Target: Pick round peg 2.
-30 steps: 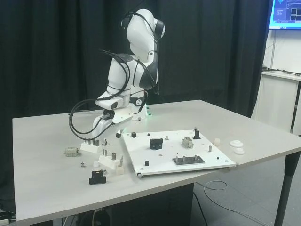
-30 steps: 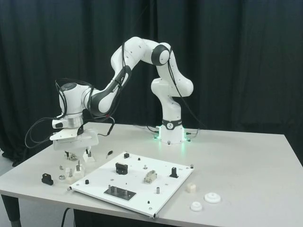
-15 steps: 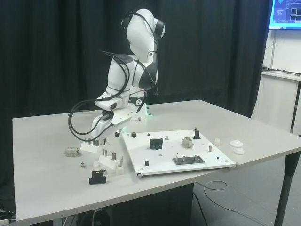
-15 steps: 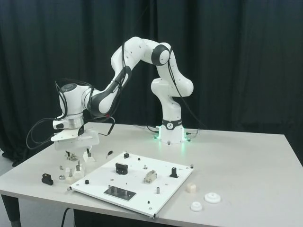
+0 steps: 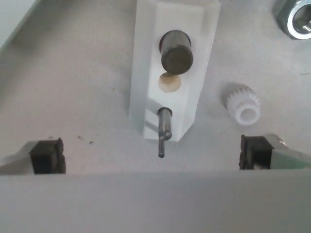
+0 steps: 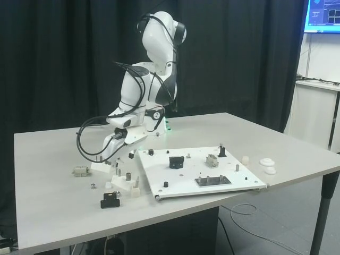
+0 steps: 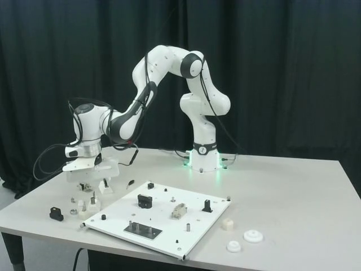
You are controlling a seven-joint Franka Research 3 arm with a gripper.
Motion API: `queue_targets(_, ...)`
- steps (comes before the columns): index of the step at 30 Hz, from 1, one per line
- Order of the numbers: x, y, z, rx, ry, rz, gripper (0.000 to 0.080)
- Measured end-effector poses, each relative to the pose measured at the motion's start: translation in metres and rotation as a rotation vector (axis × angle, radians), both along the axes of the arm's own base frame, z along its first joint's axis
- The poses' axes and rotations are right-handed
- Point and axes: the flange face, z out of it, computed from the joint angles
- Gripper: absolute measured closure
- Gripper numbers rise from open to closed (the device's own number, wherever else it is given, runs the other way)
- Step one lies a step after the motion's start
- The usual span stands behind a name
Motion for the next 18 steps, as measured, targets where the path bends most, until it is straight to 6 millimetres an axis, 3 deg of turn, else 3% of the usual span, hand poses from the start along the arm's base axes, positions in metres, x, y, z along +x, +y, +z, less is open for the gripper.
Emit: queue_targets(18,-0.015,0.003,-0.024,-0.024,-0.032,0.005,0.0003)
